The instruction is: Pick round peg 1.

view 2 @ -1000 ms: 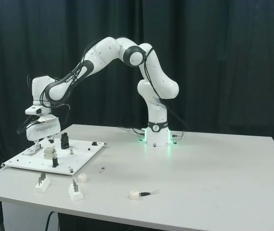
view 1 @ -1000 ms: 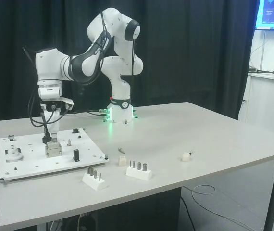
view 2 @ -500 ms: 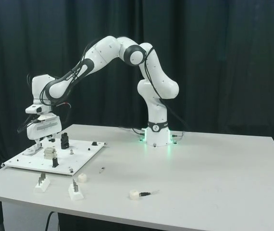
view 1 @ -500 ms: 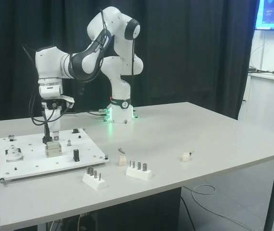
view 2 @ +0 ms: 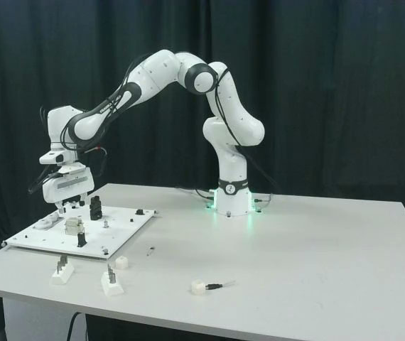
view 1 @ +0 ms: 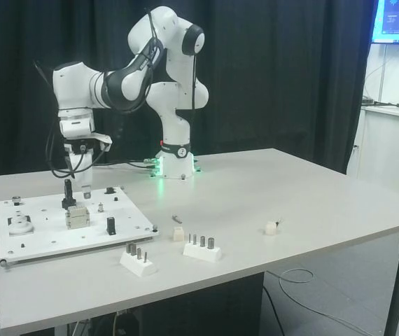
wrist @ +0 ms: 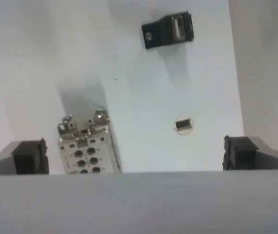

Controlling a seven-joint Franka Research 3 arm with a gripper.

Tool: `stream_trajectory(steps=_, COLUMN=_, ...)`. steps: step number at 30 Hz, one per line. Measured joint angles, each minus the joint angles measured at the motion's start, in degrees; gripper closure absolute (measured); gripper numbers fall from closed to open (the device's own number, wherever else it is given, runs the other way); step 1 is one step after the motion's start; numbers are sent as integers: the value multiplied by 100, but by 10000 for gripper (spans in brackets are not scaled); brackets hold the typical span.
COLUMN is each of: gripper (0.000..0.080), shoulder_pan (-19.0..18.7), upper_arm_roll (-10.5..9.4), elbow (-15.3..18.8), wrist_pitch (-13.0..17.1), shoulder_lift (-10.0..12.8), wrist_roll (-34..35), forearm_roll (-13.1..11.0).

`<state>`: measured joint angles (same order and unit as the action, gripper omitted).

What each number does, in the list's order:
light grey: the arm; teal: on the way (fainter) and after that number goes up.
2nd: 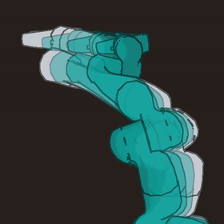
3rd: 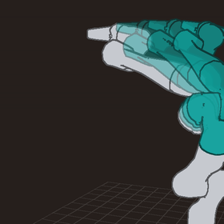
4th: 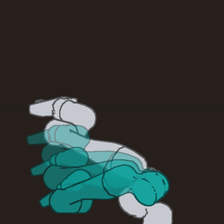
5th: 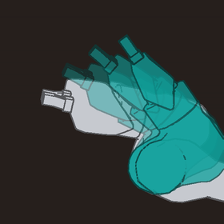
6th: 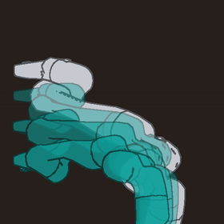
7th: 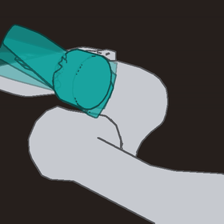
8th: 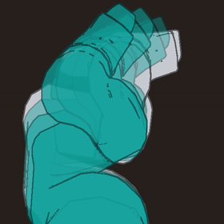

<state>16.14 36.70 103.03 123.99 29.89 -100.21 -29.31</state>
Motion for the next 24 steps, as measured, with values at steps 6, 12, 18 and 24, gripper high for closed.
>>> stream_trajectory(steps=6, gripper=3, shoulder_pan=-122, upper_arm_roll=82, elbow=95, wrist_pitch=-108, shoulder_lift=-171, wrist_roll=170, forearm_roll=170)
stream_trajectory(steps=12, gripper=3, shoulder_pan=-262, upper_arm_roll=156, elbow=174, wrist_pitch=-202, shoulder_lift=-349, wrist_roll=348, forearm_roll=365)
stream_trajectory(steps=18, gripper=3, shoulder_pan=-401, upper_arm_roll=219, elbow=217, wrist_pitch=-280, shoulder_lift=-496, wrist_roll=548, forearm_roll=544)
stream_trajectory(steps=24, gripper=3, shoulder_pan=-542, upper_arm_roll=288, elbow=217, wrist_pitch=-411, shoulder_lift=-595, wrist_roll=966, forearm_roll=698)
